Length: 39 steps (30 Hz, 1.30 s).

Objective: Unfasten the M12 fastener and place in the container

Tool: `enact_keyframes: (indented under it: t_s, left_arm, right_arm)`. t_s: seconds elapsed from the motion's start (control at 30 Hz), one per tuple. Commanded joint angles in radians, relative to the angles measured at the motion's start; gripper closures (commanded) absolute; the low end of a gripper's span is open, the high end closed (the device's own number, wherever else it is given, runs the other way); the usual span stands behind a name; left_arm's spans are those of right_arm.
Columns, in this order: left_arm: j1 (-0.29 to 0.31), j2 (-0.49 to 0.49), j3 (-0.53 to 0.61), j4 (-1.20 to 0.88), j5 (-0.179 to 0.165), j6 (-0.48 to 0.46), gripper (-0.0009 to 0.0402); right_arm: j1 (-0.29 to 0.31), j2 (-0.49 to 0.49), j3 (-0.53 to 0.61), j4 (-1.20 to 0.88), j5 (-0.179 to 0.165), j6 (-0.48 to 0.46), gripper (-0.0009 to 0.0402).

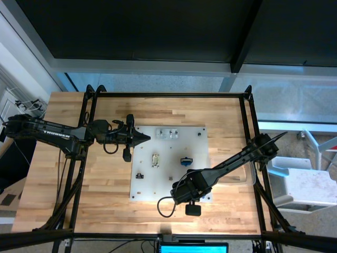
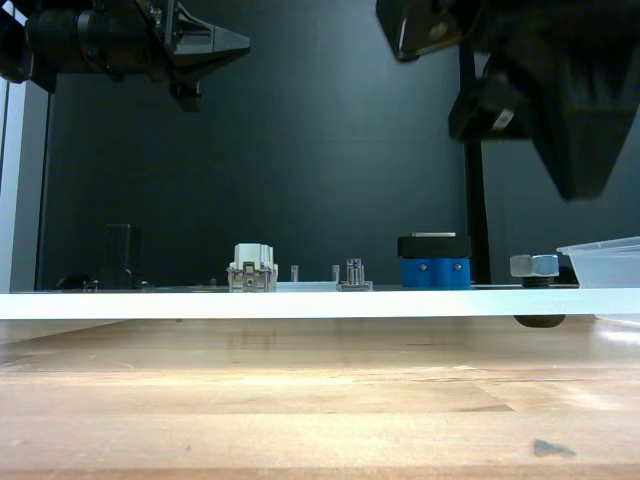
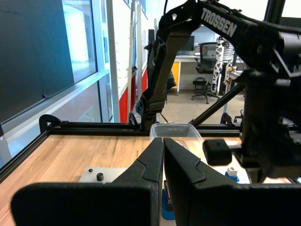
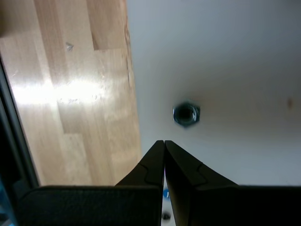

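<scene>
Right gripper had its two fingers pressed flat together with nothing pinched between them. It hung nose-down over the white board, at about 5 o'clock on that board, clear of the surface and touching nothing.

And the M12 fastener? It sat on the board just past those closed tips, a small silver hex nut with a dark centre, apart from the fingers. From table height it showed on its stud, with a sliver of black under it, close beside the container's near wall and outside it.

That container, a clear shallow tub, lay at the board's 3 o'clock edge, partly under the right arm.

Over on the other side, the left gripper was held high at the board's 10 o'clock edge. Its fingers were together too, gripping nothing, and its nose pointed toward 3 o'clock.

A blue-and-black connector block stood on the board at roughly 12 o'clock from the right gripper, well apart from the nut.
</scene>
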Motion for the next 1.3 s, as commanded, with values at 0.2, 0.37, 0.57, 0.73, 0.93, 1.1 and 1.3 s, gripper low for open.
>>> enact_keyframes:
  t_s: [0.2, 0.37, 0.57, 0.73, 0.93, 1.1, 1.3]
  left_arm:
    - [0.0, 0.0, 0.0, 0.0, 0.0, 0.0, 0.0393]
    - [0.0, 0.0, 0.0, 0.001, 0.0, 0.0, 0.0393]
    - [0.0, 0.0, 0.0, 0.001, 0.0, 0.0, 0.0393]
    - [0.0, 0.0, 0.0, 0.001, 0.0, 0.0, 0.0393]
    - [0.0, 0.0, 0.0, 0.001, 0.0, 0.0, 0.0393]
    - [0.0, 0.0, 0.0, 0.001, 0.0, 0.0, 0.0393]
    - [0.0, 0.0, 0.0, 0.001, 0.0, 0.0, 0.0393]
  right_arm:
    - [0.001, 0.001, -0.084, 0.091, -0.004, -0.022, 0.0393]
    - [0.0, 0.001, -0.098, 0.114, 0.0, -0.022, 0.0393]
    - [0.0, 0.0, -0.093, 0.057, 0.194, 0.042, 0.0393]
    - [0.0, 0.0, -0.07, -0.027, 0.265, 0.066, 0.0393]
    - [0.0, -0.006, -0.07, -0.025, 0.257, 0.121, 0.0393]
    - [0.0, -0.008, -0.039, -0.048, 0.203, 0.269, 0.0389]
    - [0.0, -0.004, 0.034, -0.125, 0.188, 0.36, 0.0313]
